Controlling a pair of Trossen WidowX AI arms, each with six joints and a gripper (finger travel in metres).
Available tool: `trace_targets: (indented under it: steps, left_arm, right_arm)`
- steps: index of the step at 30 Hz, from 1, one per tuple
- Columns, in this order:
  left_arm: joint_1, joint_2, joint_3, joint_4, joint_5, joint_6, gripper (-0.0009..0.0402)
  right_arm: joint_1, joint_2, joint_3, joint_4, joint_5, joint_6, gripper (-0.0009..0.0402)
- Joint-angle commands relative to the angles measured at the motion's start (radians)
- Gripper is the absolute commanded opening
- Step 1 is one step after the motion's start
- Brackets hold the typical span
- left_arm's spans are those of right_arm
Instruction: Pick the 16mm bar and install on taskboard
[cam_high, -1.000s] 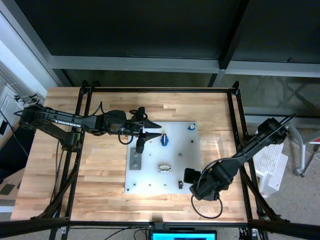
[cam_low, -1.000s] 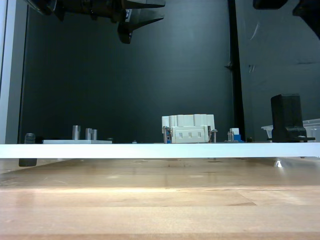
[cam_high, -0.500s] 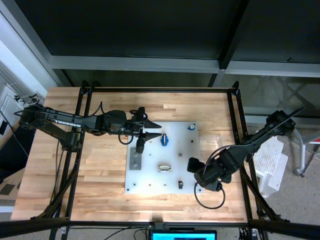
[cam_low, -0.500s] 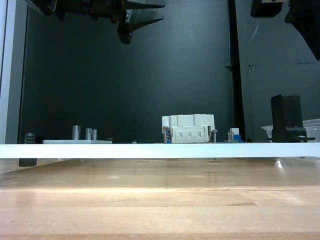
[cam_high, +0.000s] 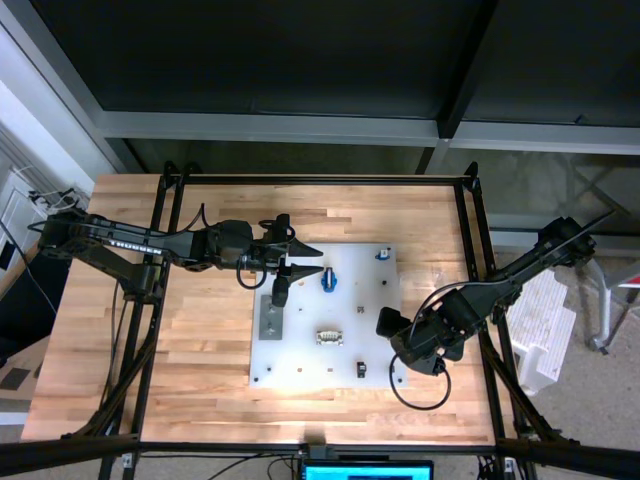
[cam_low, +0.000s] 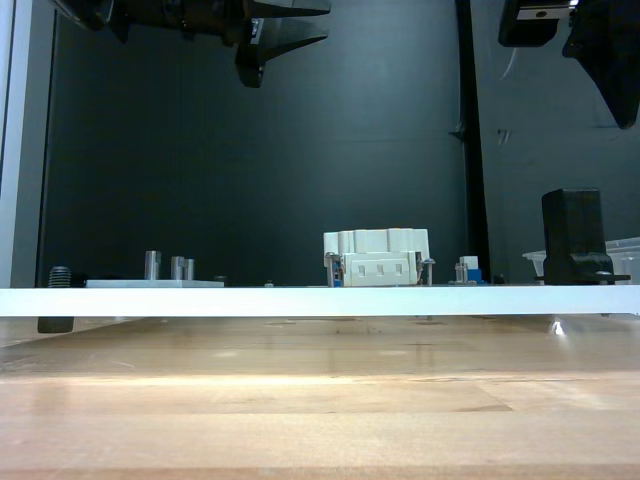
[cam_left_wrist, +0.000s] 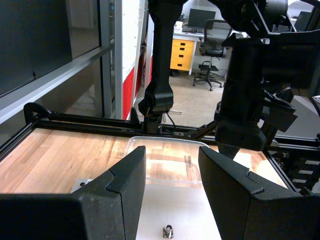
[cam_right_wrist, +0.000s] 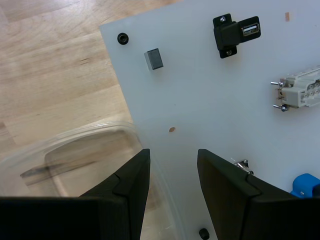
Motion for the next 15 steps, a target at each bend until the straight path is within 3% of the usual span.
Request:
trace_targets:
  steps: [1,12,15]
  left_arm:
    - [0.0,0.0,0.0,0.0,0.0,0.0,0.0142]
    - [0.0,0.0,0.0,0.0,0.0,0.0,0.0142]
    - [0.0,0.0,0.0,0.0,0.0,0.0,0.0142]
  right_arm:
    - [0.0,0.0,0.0,0.003,-0.001,-0.001,0.013]
    - [-0.011,-0.008,0.0,0.003,-0.004,0.006,0.013]
    - [-0.027,-0.013,0.0,0.008,-0.055,0.06,0.013]
